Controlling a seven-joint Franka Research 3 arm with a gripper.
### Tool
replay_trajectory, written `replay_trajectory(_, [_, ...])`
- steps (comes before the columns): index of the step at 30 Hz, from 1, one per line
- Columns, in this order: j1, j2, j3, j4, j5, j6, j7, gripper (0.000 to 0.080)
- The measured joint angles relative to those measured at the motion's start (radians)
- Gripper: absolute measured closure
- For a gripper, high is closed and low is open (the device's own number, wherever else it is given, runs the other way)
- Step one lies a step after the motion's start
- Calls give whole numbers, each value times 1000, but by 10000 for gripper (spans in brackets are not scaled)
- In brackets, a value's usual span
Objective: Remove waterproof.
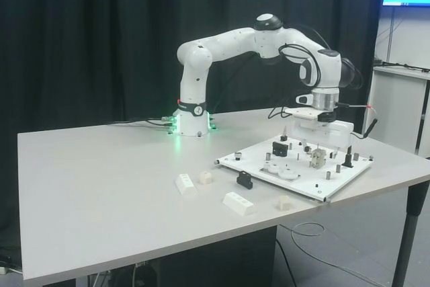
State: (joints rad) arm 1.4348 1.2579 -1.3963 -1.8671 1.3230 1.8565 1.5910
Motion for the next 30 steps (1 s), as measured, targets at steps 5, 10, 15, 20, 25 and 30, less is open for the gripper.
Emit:
replay_trajectory(5, [0, 0, 4, 0, 0, 7, 0, 3])
replay_trajectory(10, [-1, 0, 8, 0, 0, 14, 0, 3])
replay_trajectory(15, [-3, 0, 13, 0, -1, 17, 0, 98])
replay_trajectory(20, [-4, 0, 16, 0, -1, 17, 0, 260])
replay_trajectory(25, [-4, -1, 16, -3, -5, 10, 17, 260])
replay_trajectory(30, [-4, -2, 16, -3, -7, 9, 17, 488])
